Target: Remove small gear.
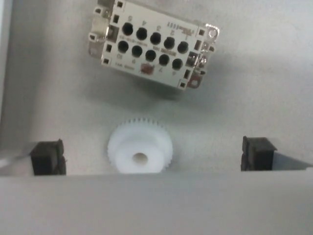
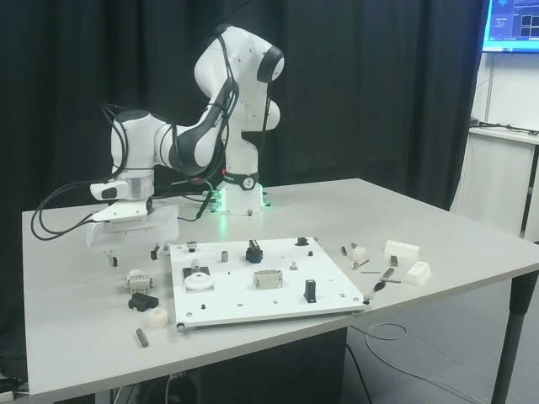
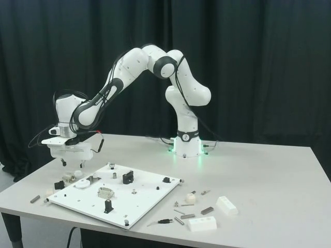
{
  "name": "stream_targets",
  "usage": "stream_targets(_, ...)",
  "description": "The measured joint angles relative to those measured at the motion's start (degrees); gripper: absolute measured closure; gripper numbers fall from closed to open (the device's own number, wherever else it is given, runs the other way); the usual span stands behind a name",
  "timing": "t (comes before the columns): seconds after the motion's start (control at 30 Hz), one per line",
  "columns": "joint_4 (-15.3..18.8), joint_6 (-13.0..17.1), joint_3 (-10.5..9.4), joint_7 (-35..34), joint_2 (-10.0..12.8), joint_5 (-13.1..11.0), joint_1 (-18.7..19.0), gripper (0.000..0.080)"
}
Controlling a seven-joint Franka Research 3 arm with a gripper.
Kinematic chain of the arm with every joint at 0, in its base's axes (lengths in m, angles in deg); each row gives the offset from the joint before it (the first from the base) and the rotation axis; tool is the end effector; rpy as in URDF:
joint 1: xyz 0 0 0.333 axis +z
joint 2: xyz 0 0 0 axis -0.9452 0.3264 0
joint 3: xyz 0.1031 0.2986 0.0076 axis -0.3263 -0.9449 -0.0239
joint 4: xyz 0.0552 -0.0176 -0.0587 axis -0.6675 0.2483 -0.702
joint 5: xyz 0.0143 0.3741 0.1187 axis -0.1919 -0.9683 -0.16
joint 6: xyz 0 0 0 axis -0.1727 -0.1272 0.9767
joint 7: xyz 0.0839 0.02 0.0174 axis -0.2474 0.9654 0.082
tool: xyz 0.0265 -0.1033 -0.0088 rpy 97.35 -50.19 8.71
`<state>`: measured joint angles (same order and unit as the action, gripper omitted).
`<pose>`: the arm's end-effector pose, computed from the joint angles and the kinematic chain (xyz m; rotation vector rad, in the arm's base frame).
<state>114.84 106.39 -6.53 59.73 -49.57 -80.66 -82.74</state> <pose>0.4482 -0.4664 0.2275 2.8956 -1.1109 -0.0446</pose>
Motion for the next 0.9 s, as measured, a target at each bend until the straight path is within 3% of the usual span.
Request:
stream_targets(0.47, -0.61, -5.27, -0.08, -6.48, -2.8, 0.0, 1.32, 0.0003)
stream_targets(0.73, -0.27, -8.75, -0.08, -11.13, -4.71, 0.0, 3.86, 0.0003)
stream_targets(0.9, 0.71, -9.33, -0.07, -12.8, -5.39, 0.01, 5.93, 0.0003)
